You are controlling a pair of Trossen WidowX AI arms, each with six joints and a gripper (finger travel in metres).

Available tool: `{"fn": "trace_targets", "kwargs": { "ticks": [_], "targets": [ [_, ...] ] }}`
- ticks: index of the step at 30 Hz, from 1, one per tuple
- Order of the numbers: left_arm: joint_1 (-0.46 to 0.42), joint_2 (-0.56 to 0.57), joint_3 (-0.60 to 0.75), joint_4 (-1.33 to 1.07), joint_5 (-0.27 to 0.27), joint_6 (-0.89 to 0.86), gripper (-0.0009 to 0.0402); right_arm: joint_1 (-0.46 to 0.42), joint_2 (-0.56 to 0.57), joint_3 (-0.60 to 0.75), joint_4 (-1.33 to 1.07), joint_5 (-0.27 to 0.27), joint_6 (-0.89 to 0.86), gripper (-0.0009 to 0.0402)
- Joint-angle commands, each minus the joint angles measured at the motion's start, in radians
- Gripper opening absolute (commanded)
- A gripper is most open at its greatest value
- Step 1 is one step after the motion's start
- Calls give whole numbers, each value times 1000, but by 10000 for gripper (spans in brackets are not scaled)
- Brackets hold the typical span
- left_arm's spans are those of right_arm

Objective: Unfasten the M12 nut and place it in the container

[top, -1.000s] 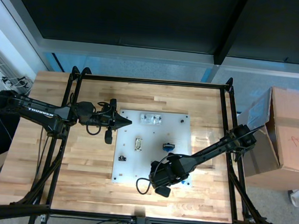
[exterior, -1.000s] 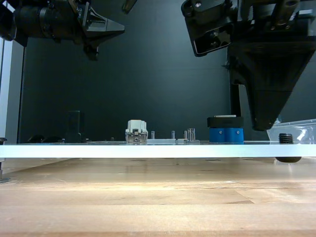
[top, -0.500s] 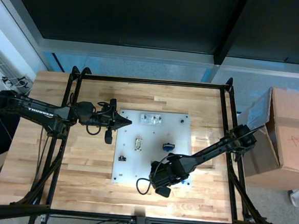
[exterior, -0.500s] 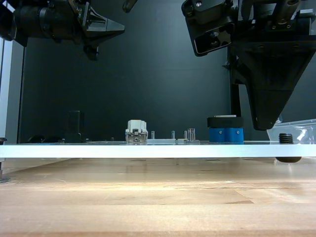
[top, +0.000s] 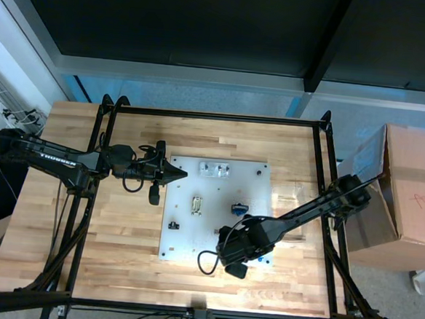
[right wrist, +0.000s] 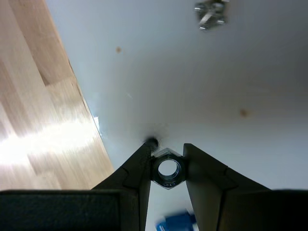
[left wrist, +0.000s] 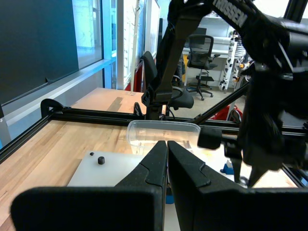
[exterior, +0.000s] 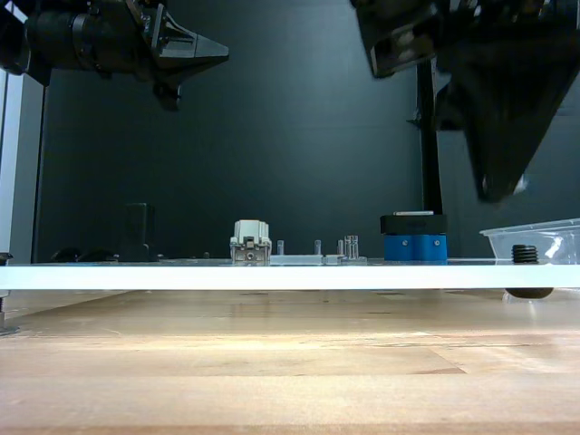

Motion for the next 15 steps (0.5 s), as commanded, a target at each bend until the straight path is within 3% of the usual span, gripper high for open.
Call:
{"fn": "trace_targets", "kwargs": {
  "ticks": [1, 15],
  "targets": [
    [0, 0, 0, 0, 0, 0, 0, -8, -80, -59, -8, 2, -8, 0],
    [0, 0, 0, 0, 0, 0, 0, -124, -560, -476, -27, 13, 1, 0]
  ]
}}
